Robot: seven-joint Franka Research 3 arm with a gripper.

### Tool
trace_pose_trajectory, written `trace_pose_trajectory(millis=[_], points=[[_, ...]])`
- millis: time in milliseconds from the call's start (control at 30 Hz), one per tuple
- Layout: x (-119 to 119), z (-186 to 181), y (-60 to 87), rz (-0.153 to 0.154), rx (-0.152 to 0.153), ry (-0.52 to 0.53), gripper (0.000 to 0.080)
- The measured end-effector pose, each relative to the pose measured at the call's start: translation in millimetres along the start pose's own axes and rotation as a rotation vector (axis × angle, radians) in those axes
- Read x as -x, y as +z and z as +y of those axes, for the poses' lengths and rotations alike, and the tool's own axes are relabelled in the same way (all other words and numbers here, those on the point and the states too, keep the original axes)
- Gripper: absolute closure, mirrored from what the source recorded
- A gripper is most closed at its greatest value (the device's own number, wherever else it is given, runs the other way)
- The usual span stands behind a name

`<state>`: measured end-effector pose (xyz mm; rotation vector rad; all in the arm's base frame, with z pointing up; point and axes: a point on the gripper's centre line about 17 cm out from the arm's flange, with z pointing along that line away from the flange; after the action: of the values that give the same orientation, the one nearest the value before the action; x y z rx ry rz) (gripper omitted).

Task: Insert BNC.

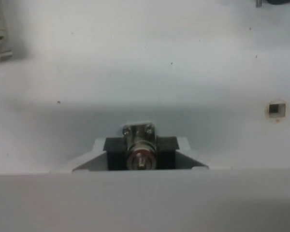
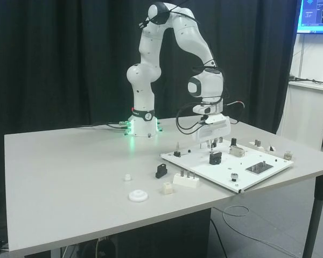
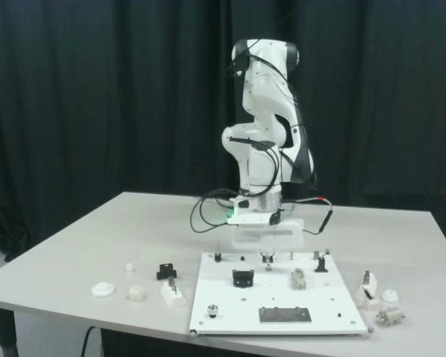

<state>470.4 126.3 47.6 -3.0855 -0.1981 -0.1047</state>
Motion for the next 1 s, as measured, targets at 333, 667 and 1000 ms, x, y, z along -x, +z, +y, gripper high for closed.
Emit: trace_pose_trajectory(millis=[333,667,1000], points=[[-0.2,2.1,3.6,0.002,0.006,0.0,0.068],[0.8,2.9,5.5,-0.001,0.009,0.0,0.068],[2.2,1.0,7.2,-0.005,0.009,-0.005,0.068]])
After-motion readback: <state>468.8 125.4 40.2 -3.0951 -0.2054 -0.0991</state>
